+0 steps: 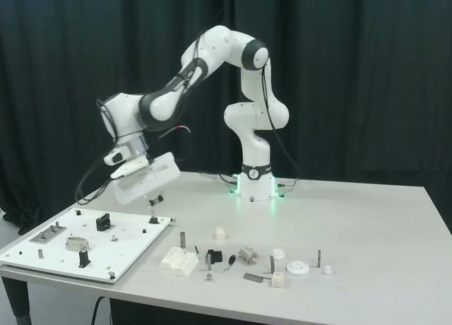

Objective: Place bolt 4.

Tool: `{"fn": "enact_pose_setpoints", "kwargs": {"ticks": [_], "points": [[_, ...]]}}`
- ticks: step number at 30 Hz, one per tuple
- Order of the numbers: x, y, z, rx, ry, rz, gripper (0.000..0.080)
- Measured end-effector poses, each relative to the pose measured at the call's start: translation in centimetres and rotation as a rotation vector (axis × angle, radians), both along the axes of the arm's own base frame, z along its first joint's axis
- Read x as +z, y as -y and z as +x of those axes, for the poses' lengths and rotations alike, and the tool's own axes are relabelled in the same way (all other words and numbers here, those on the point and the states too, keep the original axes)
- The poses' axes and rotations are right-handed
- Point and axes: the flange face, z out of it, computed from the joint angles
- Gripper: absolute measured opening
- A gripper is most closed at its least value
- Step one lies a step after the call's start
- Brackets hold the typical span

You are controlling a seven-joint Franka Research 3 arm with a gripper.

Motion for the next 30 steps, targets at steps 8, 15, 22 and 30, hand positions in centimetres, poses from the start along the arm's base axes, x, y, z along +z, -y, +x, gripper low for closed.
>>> {"fn": "enact_pose_setpoints", "kwargs": {"ticks": [8,15,22,30], "points": [[-0.6,-7.1,0.6,-0.044,-0.055,-0.039,0.0239],[-1.5,-13.0,0.3,-0.144,-0.121,-0.111,0.0239],[-2.8,-18.0,-0.6,-0.215,-0.152,-0.188,0.0239],[-4.7,-22.5,-1.9,-0.251,-0.119,-0.254,0.0239]]}}
